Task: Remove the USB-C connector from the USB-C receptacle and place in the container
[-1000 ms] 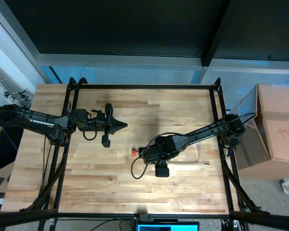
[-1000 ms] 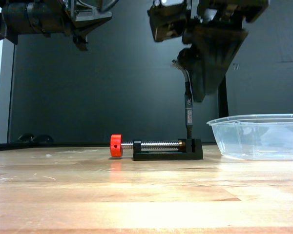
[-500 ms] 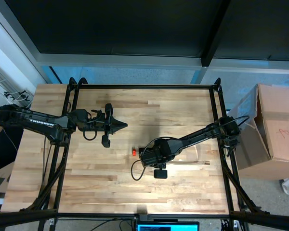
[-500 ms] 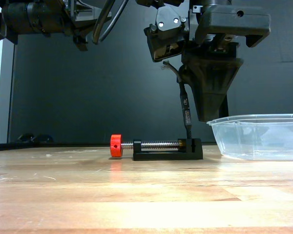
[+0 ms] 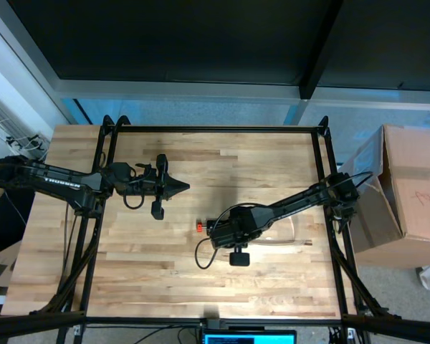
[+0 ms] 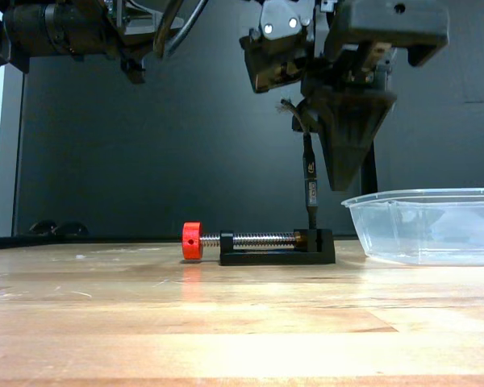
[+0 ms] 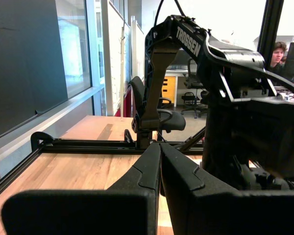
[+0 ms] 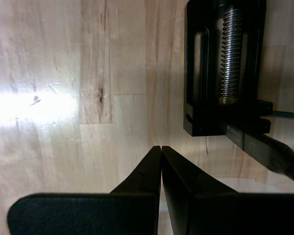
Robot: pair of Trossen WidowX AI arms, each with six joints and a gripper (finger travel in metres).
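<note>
**USB-C connector seated upright; both end effectors pressed together**

"TROSSEN" reads in white on the right arm (image 7: 188, 41). The USB-C connector (image 6: 311, 189) stands upright with its lower end in the USB-C receptacle (image 6: 313, 235) on the black clamp (image 6: 266, 242), and nothing grips it. The right end effector (image 6: 340, 184) hangs just at the connector's 3 o'clock, fingers together on nothing. The clear container (image 6: 427, 234) sits on the counter (image 6: 226, 322) at the clamp's 3 o'clock. The left end effector (image 5: 185, 187), fingers together, hovers well apart at the clamp's 10 o'clock.

The left gripper (image 5: 187, 187) hangs high over the worktop's (image 5: 272, 165) left half, pointing level toward the right edge, its fingers pressed together. The right gripper (image 6: 340, 187) points straight down over the middle, fingers likewise closed on nothing.
</note>
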